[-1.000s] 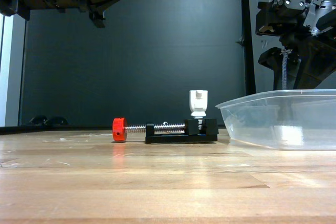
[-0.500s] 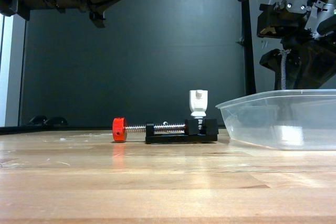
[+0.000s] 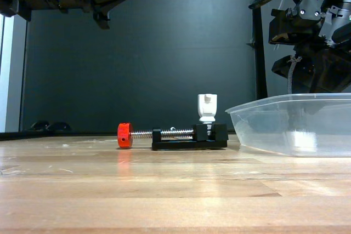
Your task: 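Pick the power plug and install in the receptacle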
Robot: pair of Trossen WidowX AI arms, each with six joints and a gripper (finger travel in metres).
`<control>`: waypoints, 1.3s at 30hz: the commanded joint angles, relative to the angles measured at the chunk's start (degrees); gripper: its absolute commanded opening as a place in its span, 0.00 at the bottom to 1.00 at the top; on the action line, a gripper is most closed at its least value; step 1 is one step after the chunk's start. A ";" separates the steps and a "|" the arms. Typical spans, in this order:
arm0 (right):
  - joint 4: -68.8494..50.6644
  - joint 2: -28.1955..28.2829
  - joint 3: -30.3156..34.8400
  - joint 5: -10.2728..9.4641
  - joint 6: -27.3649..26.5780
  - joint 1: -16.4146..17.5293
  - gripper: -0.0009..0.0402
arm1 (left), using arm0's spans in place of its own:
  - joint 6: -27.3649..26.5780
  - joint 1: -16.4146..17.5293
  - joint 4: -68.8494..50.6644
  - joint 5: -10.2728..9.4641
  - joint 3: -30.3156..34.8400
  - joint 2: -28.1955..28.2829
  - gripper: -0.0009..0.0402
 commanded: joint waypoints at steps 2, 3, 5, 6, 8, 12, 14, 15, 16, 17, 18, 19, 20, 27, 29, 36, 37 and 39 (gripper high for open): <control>0.52 -0.17 -0.02 0.04 -0.07 0.02 0.40 | 0.00 0.02 0.02 0.00 0.00 0.02 0.02; 0.57 -0.17 -0.02 0.04 -0.09 0.02 0.38 | 0.00 0.02 0.02 0.00 0.00 0.02 0.02; 0.59 -0.17 -0.02 0.02 -0.11 0.02 0.33 | 0.00 0.00 0.02 0.00 0.00 0.02 0.02; 0.59 -0.17 -0.02 0.04 -0.13 0.02 0.31 | 0.00 0.02 0.02 0.00 0.00 0.02 0.02; 0.59 -0.17 -0.02 0.02 -0.24 0.00 0.26 | 0.00 0.00 0.02 0.00 0.00 0.02 0.02; 0.59 -0.42 -0.09 0.02 -0.24 0.00 0.19 | 0.00 0.02 0.02 0.00 0.00 0.02 0.02; 0.57 -0.48 -0.13 0.02 -0.26 0.02 0.16 | 0.00 0.00 0.02 0.00 0.00 0.02 0.02; 0.57 -0.50 -0.13 0.02 -0.26 0.02 0.15 | 0.00 0.02 0.02 0.00 0.00 0.02 0.02; 0.57 -0.50 -0.13 0.02 -0.26 0.00 0.13 | 0.00 0.00 0.02 0.00 0.00 0.02 0.02; 0.55 -0.50 -0.13 0.02 -0.26 0.00 0.12 | 0.00 0.00 0.02 0.00 0.00 0.02 0.02; 0.55 -0.50 -0.15 0.02 -0.26 0.00 0.11 | 0.00 0.00 0.02 0.00 0.00 0.02 0.02; 0.57 -0.52 -0.15 0.02 -0.26 0.00 0.10 | 0.00 0.02 0.02 0.00 0.00 0.02 0.02; 0.57 -0.52 -0.17 0.02 -0.26 0.02 0.09 | 0.00 0.00 0.02 0.00 0.00 0.02 0.02; 0.59 -0.55 -0.55 0.04 -0.24 0.00 0.03 | 0.00 0.02 0.02 0.00 0.00 0.02 0.02; 0.57 -0.57 -0.55 0.04 -0.24 0.00 0.03 | 0.00 0.00 0.02 0.00 0.00 0.02 0.02; 0.50 -1.14 -0.55 0.02 -0.28 0.02 0.02 | 0.00 0.02 0.02 0.00 0.00 0.02 0.02; 0.48 -1.22 -0.55 0.02 -0.28 0.02 0.02 | 0.00 0.00 0.02 0.00 0.00 0.02 0.02; 0.35 -1.55 -0.55 0.02 -0.28 0.00 0.02 | 0.00 0.00 0.02 0.00 0.00 0.02 0.02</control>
